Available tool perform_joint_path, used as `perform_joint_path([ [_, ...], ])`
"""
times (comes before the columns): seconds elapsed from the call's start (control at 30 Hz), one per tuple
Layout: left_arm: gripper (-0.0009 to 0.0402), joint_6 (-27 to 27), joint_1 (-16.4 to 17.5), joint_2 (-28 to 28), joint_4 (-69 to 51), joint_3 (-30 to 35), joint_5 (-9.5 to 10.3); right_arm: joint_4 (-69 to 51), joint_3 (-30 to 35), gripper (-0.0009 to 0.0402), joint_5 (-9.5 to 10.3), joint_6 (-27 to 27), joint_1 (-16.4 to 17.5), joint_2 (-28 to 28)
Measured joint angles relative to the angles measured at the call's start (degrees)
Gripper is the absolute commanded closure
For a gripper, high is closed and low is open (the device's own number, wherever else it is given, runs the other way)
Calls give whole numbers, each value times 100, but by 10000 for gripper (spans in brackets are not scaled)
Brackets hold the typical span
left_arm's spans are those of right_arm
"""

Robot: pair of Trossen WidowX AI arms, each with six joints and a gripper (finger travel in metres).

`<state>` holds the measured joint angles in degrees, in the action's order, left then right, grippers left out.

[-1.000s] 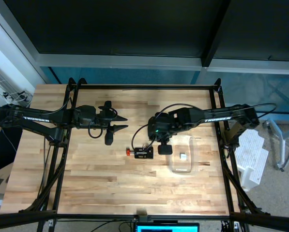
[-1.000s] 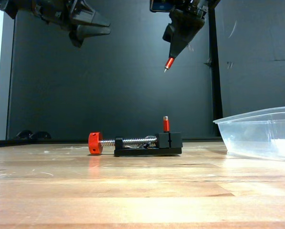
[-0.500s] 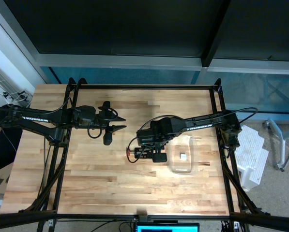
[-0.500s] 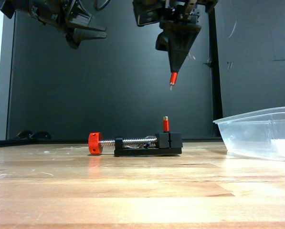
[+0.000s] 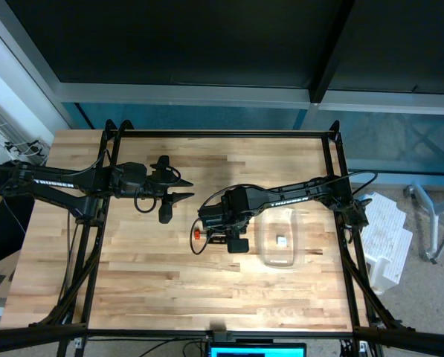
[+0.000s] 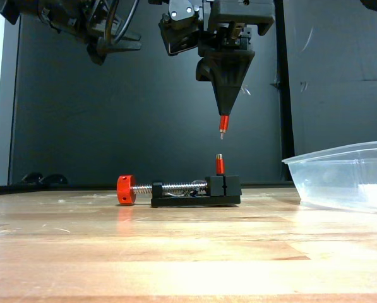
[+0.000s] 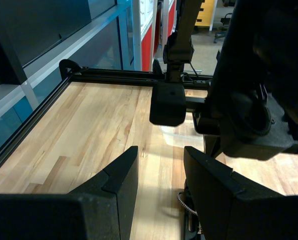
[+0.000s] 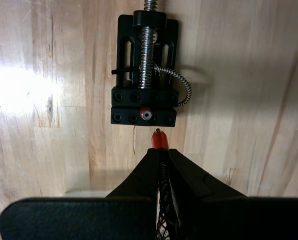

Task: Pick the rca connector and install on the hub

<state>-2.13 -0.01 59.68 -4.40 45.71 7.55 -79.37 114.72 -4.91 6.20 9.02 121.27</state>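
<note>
Pickup looked finished: the right pincer (image 6: pixel 223 115) was closed narrow on the connector (image 6: pixel 223 125), a small piece with a red sleeve and a bare metal tip, which pointed straight down from between the fingers. It hung in the air above the hub (image 6: pixel 196 190), with a clear gap below its tip, so it touched nothing.

The hub lay flat on the bench (image 6: pixel 175 252), its red knob (image 6: pixel 125 189) at one end and a threaded metal rod running along the top to the black block at the other. A short red socket (image 6: pixel 219 164) stood upright on that block. From the low view the connector's tip sat almost in line over it. The right wrist view showed the tip just beside the socket rather than squarely on it, so I judged the alignment close but not settled.

What remained was the install itself: a small sideways correction, then a straight descent until the connector seated on the socket, then release. None of that was done yet.

The left pincer (image 5: pixel 182 189) hung high over the bench, well apart from the hub, its fingers spread with nothing between them. A clear tray (image 6: pixel 340 170) sat near the hub, with a small white cube (image 5: pixel 281 240) inside it, and played no part.
</note>
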Motion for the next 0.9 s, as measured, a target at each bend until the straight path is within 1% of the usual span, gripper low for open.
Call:
perform_joint_path([
  [0.23, 271, 0, 0, 0, 0, 0, 0, 7, 0, 393, 42, -2, 13, 96],
  [0.9, 271, -2, 0, 0, 0, 0, -4, 245, -63, 393, 44, -28, 33, 201],
])
